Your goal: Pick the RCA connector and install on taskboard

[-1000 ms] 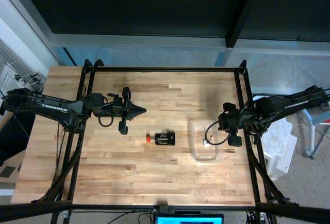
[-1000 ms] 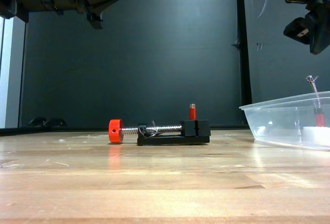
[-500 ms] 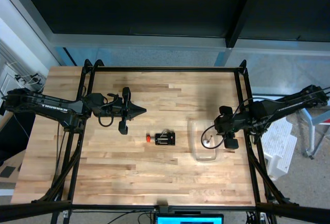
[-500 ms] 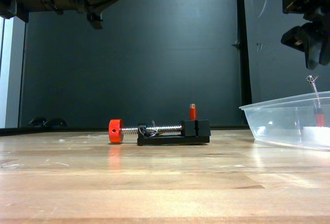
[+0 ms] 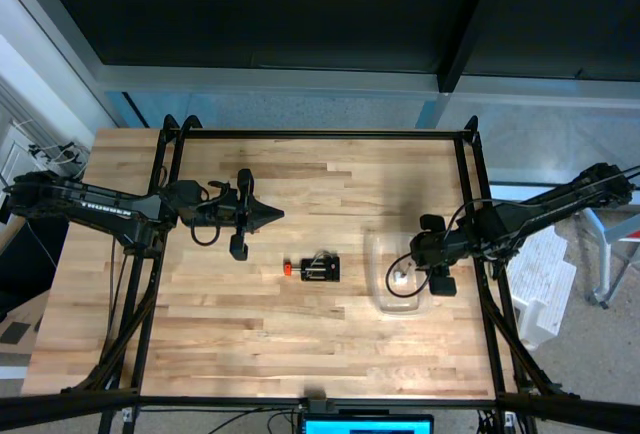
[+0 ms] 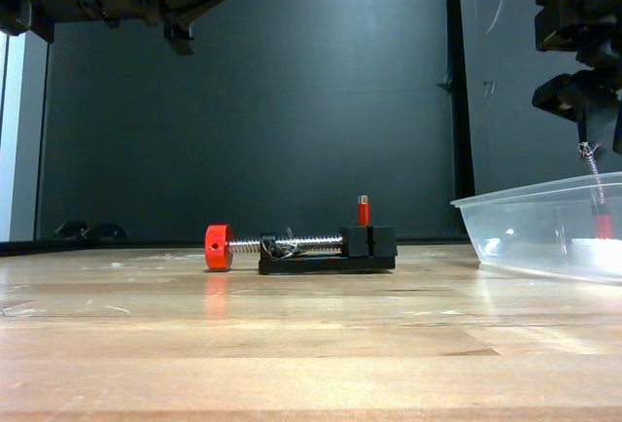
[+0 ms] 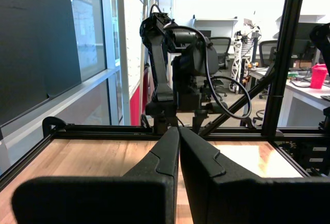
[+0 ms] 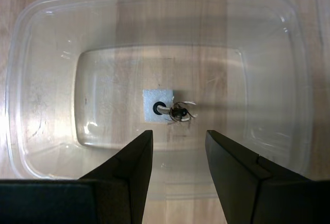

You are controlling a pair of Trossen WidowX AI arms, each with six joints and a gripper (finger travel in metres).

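The RCA connector (image 8: 178, 112), a tiny dark metallic plug with thin wires, lies inside the clear tray (image 8: 46, 53) beside a small white cube (image 8: 156, 105). My right gripper (image 8: 179, 134) hangs open straight above it, jaws apart and holding nothing. In the high view that right gripper (image 5: 417, 258) is over the tray (image 5: 385, 299). The taskboard (image 5: 318, 269), a black block with a red knob (image 6: 218, 246), sits mid-table, well left of the tray. My left gripper (image 5: 268, 215) hovers shut and high, up and left of the taskboard (image 6: 326, 249).
The tray (image 6: 544, 228) stands at the table's right side near the black frame rail (image 5: 480, 214). Bare wooden table (image 5: 250, 334) stretches in front of and around the taskboard. The left gripper (image 7: 179, 136) points across the table toward the right arm.
The right arm has swung left and lowered over the tray, its gripper now above the connector. The left arm and the taskboard have not moved.
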